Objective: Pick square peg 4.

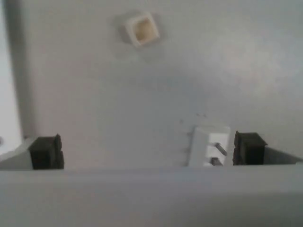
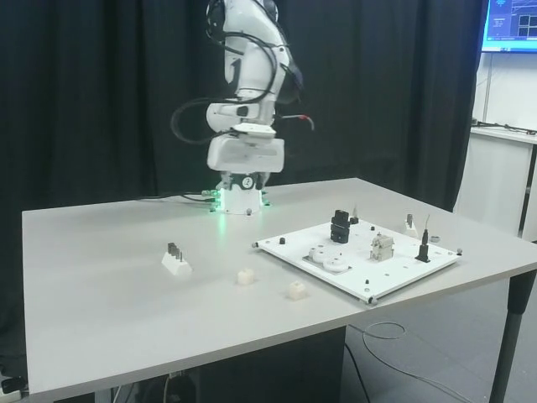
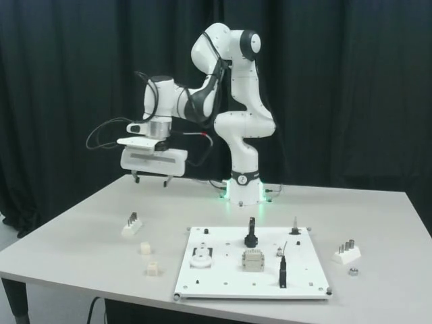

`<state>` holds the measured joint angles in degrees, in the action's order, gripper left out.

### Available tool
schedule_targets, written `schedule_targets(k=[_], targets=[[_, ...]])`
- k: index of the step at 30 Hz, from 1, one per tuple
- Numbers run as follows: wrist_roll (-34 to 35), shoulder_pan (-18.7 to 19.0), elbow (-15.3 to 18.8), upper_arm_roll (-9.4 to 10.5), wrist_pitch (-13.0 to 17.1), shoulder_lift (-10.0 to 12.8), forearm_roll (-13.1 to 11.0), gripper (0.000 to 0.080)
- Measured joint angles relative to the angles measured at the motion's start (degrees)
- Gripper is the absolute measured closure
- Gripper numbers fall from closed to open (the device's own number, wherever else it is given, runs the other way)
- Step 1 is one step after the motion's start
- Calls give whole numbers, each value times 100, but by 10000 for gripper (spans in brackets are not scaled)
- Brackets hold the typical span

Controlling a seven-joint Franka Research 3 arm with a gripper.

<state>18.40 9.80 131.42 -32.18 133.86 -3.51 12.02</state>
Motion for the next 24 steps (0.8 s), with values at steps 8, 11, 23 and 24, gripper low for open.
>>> schedule_targets(k=[8,11,23,24], targets=[[-459,-432,42,-159,124,144,-7,3],[-606,-546,61,-252,214,228,-19,3],[-1435,-841,69,-641,647,703,-555,3],[-1545,-867,69,-667,671,754,-648,3]])
